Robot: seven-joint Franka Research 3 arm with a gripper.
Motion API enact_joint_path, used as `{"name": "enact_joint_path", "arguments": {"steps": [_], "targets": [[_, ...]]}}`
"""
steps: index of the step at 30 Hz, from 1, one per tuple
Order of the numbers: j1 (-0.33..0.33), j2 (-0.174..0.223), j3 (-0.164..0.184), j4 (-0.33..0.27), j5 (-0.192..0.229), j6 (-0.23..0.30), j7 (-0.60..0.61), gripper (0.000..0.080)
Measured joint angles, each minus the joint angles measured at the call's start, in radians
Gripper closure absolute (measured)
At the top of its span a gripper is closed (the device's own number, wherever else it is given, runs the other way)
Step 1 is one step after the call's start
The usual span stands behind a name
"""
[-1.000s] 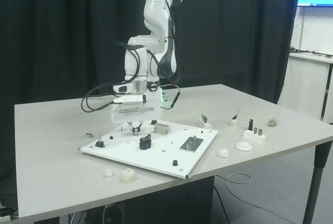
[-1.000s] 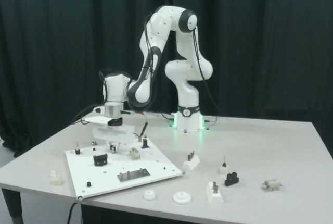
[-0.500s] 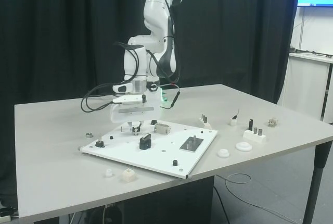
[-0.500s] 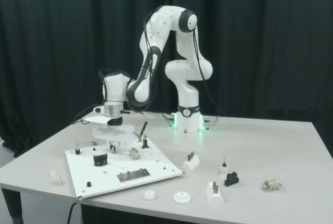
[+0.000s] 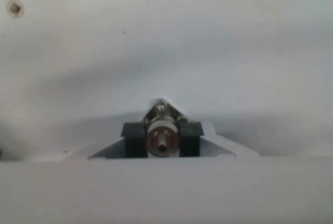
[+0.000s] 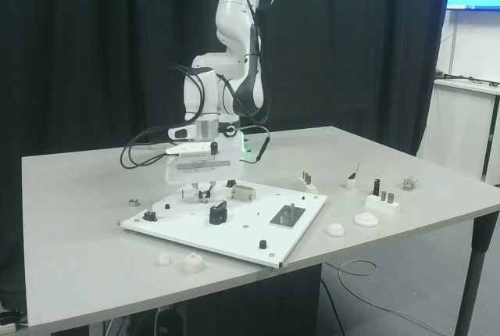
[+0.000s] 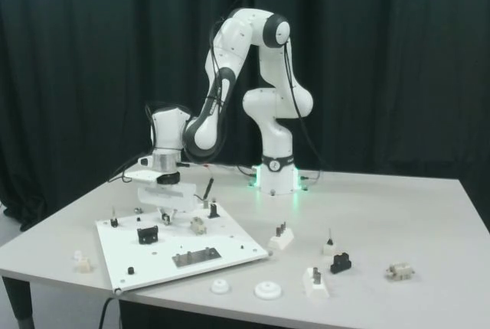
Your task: Insert BNC.
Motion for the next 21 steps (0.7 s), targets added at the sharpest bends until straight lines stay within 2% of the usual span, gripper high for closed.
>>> {"name": "enact_joint_path", "arguments": {"steps": [4,11,21], "targets": [[0.000,0.000,0.000,0.000,0.016,0.000,0.017,0.0675],[0.001,0.000,0.000,0.000,0.016,0.001,0.048,0.0675],[0.002,0.000,0.000,0.000,-0.019,0.002,-0.034,0.0675]]}}
